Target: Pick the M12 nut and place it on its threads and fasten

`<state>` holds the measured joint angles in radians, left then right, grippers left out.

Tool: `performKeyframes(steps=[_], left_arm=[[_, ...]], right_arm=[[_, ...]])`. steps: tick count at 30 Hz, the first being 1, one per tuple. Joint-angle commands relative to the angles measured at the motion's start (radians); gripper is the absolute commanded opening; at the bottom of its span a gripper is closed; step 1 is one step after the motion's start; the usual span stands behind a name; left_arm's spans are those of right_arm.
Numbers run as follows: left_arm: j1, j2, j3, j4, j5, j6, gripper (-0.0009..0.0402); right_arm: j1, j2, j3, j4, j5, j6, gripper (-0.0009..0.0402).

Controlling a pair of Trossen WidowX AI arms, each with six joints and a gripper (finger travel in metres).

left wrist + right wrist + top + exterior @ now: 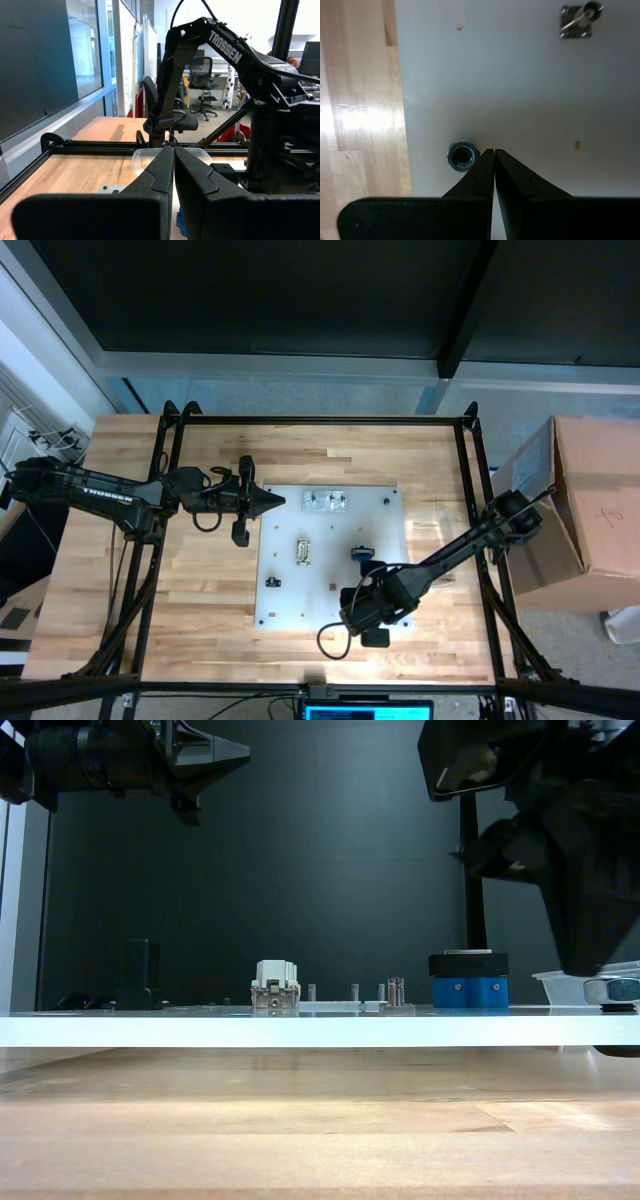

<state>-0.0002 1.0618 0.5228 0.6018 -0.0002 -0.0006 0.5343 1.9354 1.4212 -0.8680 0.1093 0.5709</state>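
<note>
Right wrist view: my right gripper (494, 150), closed and empty, sits just beside the M12 nut (462, 155), seemingly on its stud, likely to spin it; my left gripper (173, 148), closed, hovers high.

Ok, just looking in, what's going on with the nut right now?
The silver nut sits low on its stud near the white board's near right edge, held by neither claw. The right claw hangs just beside it, shut and empty. The left claw is raised above the board's far left edge, also shut and empty.
</note>
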Motion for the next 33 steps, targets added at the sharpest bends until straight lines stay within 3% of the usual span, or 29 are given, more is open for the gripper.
performKeyframes(steps=[1, 4, 6, 11, 21, 26, 28, 31, 33], left_arm=[[0.0, 0.0, 0.0, 0.0, 0.0, 0.0, 0.0], [0.0, 0.0, 0.0, 0.0, 0.0, 0.0, 0.0], [0.0, 0.0, 0.0, 0.0, 0.0, 0.0, 0.0], [0.0, 0.0, 0.0, 0.0, 0.0, 0.0, 0.0], [0.0, 0.0, 0.0, 0.0, 0.0, 0.0, 0.0], [0.0, 0.0, 0.0, 0.0, 0.0, 0.0, 0.0], [0.0, 0.0, 0.0, 0.0, 0.0, 0.0, 0.0], [0.0, 0.0, 0.0, 0.0, 0.0, 0.0, 0.0], [0.0, 0.0, 0.0, 0.001, 0.0, 0.0, 0.0]], right_arm=[[-0.001, 0.01, -0.005, 0.001, -0.078, -0.002, 0.0], [0.0, 0.003, -0.005, -0.002, -0.304, -0.029, 0.0], [0.0, -0.003, -0.005, -0.004, -0.376, -0.033, 0.0], [0.0, -0.006, -0.005, -0.014, -0.293, -0.024, 0.0], [-0.002, -0.012, -0.005, -0.032, -0.008, 0.031, 0.0], [0.0, 0.006, -0.006, 0.013, -0.012, 0.035, 0.0], [0.0, 0.008, -0.006, 0.013, -0.087, 0.029, 0.0], [0.0, 0.001, -0.006, 0.01, -0.321, -0.014, 0.0], [0.001, -0.001, -0.006, 0.0, -0.385, -0.007, 0.0]])
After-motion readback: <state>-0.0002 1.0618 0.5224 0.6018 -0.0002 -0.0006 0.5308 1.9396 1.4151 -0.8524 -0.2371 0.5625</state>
